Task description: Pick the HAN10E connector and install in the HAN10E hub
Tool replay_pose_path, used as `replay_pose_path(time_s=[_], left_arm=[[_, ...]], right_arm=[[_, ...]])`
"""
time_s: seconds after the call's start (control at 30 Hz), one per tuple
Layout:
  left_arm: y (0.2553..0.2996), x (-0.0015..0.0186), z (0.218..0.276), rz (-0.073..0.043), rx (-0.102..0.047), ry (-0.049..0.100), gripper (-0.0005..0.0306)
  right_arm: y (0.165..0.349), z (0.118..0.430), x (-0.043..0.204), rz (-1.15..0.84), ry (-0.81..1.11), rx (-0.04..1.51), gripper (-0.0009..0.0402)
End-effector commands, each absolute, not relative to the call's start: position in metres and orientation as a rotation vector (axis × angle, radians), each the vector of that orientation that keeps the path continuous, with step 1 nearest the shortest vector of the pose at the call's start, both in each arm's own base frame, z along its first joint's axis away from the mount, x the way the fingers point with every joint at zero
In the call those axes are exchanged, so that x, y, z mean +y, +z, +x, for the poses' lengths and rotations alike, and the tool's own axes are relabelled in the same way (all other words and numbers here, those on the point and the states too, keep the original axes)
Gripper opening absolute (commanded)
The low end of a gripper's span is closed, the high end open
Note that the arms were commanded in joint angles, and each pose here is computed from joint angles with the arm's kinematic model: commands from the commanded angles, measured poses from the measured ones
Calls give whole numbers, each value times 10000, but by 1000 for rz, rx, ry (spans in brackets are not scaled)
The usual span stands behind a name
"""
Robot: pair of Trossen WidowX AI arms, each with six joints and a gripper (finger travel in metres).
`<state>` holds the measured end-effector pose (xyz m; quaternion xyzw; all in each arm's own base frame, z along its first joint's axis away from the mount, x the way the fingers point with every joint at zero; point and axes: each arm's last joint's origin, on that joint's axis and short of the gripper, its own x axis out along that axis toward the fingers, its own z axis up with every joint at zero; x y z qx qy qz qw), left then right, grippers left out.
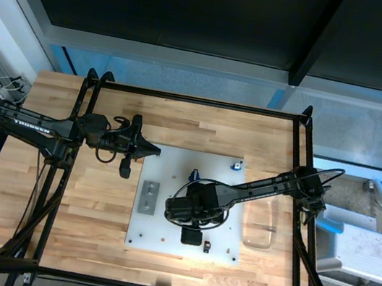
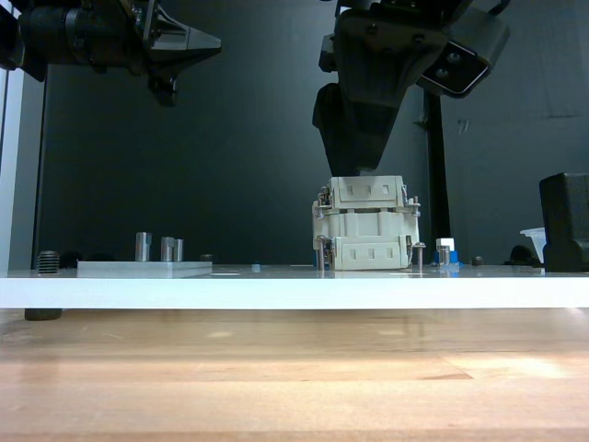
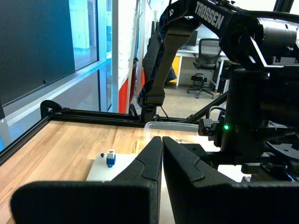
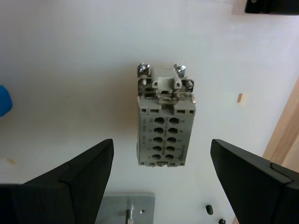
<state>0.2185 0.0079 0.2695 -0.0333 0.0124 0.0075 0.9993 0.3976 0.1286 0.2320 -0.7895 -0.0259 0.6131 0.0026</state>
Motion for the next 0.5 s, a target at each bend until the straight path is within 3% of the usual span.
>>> replay_pose_path(time_s=[0.03,0.27,0.5], left_arm=[[2695,79,2185,-67,25,15,0],[2695,79,2185,-67,25,15,0],[2695,79,2185,-67,25,15,0]], right_arm=[[2413,3953,1279,-2501,1889,-78,293],[2583,3899,1267,-2535,1821,-96,293],[2626,3877,1277,-2541,1807,-100,293]])
